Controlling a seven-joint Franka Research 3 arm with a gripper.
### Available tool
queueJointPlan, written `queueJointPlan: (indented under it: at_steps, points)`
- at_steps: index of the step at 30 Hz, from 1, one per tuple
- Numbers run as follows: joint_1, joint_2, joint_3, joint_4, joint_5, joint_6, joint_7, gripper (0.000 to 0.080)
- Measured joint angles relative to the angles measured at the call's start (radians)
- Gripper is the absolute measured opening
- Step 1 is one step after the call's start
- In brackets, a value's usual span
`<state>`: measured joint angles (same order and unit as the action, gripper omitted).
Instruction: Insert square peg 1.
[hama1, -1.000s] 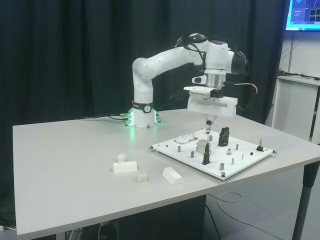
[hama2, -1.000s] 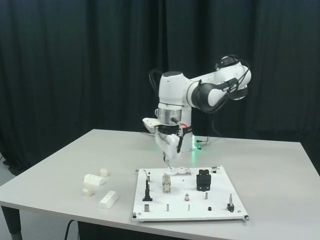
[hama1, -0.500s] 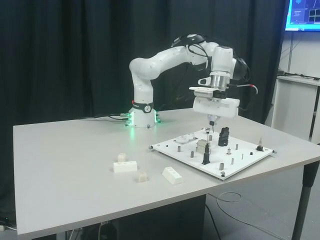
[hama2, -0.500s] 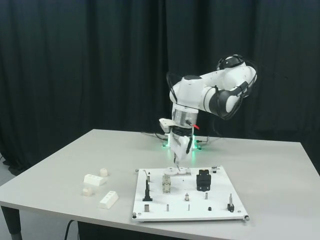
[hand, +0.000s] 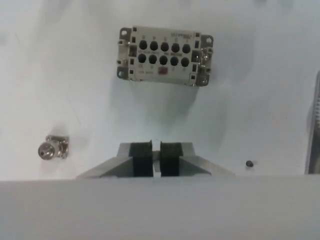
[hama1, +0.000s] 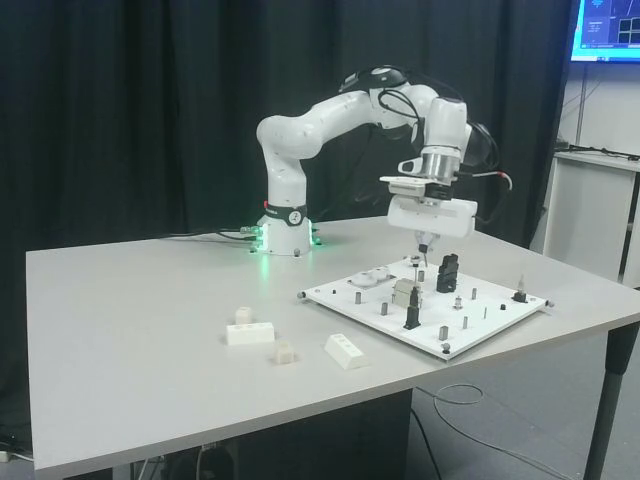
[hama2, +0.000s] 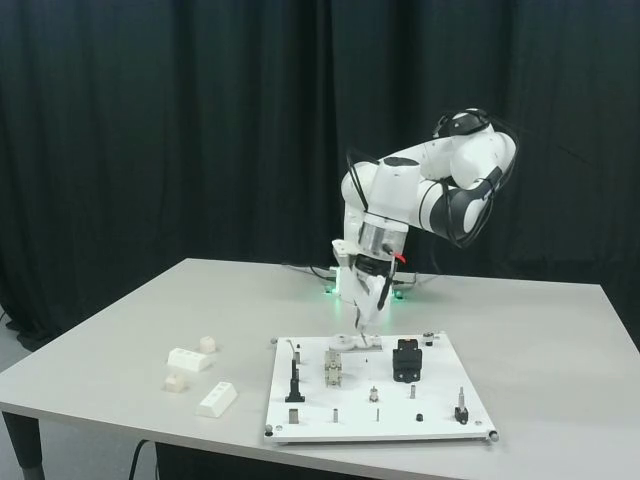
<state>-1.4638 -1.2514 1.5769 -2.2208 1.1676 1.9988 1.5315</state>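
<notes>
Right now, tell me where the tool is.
In both room views the tool hangs above the far part of the white board, over the black block; the wrist view shows it near a ten-hole connector.

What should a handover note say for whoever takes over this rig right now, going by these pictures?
Claw: shut, its black pads nearly together with only a thin sliver between them; whether it grips a peg cannot be told.
Position: the claw hangs above the far part of the white board, not touching it.
Below it in the wrist view: the multi-pin connector and a small round metal fitting, both mounted on the board.
Off the board: white blocks lie on the grey table, untouched.
Done: no insertion visible.
Left: find square peg 1 and its hole, then seat it.
</notes>
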Motion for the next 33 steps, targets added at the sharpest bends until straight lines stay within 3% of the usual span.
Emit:
queueJointPlan:
  at_steps: [33]
  points:
    - [0.009,0.0,0.068,0.007,-0.013,0.036,0.171,0.0026]
